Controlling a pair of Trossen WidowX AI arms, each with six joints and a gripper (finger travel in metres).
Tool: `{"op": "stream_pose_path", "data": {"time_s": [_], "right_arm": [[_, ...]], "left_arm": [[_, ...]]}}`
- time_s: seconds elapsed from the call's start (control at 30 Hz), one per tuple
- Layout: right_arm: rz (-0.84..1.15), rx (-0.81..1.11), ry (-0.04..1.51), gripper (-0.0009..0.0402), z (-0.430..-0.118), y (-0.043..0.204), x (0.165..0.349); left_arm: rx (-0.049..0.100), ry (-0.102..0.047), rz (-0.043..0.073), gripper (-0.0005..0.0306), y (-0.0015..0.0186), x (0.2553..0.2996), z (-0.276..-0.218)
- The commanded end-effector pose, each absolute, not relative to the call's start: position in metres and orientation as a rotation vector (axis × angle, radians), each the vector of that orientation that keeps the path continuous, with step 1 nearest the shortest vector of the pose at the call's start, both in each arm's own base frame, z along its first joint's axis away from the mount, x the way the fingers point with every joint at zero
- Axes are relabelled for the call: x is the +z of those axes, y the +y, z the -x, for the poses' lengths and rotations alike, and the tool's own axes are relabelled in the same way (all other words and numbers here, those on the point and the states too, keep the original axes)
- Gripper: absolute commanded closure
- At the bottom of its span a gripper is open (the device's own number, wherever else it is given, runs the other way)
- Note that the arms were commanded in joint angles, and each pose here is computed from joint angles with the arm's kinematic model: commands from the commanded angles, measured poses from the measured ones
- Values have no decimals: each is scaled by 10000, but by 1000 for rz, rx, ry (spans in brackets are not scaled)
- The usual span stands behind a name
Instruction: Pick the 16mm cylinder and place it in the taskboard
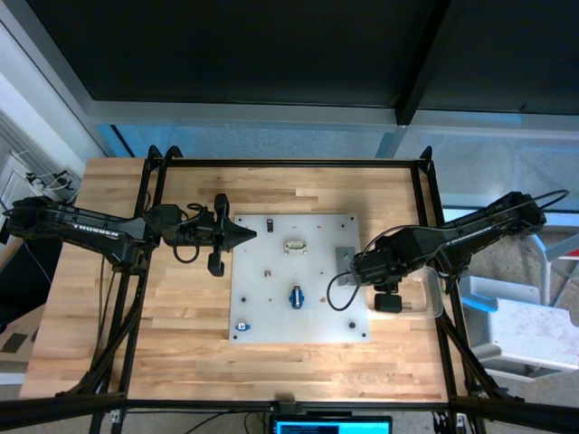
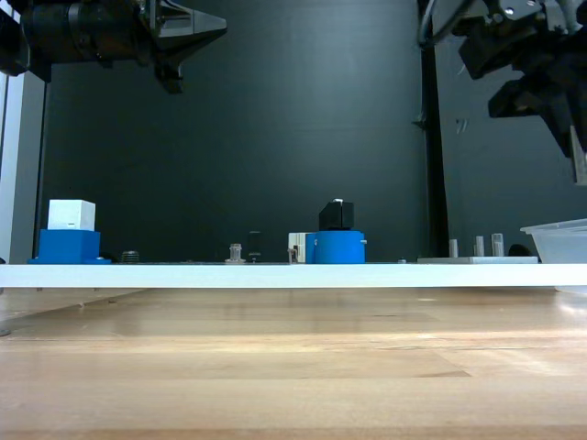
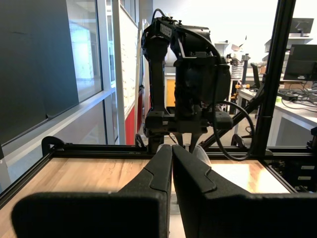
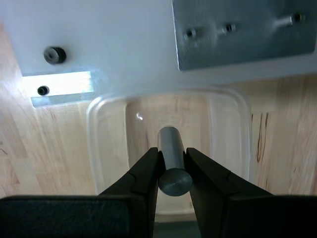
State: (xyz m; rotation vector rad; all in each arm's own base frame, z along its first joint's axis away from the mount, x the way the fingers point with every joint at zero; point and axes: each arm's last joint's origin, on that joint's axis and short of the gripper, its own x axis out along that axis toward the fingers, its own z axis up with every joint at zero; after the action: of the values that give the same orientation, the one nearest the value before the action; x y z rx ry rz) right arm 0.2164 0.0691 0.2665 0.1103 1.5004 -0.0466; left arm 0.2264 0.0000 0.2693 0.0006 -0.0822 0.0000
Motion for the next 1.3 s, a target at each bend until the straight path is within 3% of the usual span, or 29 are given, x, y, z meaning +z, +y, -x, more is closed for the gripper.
{"op": "stream_pose_path", "data": {"time_s": [0.03, 0.73, 1.3], "right_arm": [[-102, -44, 1502, 364, -2265, 722, 2673], [-33, -9, 1495, 364, -2884, 879, 2663], [-35, 5, 1475, 364, -3262, 931, 2517]], "left_arm": [[0, -83, -1, 300, 0, 2694, -2265], [0, -83, -1, 300, 0, 2694, -2265], [0, -83, -1, 300, 0, 2694, -2265]]}}
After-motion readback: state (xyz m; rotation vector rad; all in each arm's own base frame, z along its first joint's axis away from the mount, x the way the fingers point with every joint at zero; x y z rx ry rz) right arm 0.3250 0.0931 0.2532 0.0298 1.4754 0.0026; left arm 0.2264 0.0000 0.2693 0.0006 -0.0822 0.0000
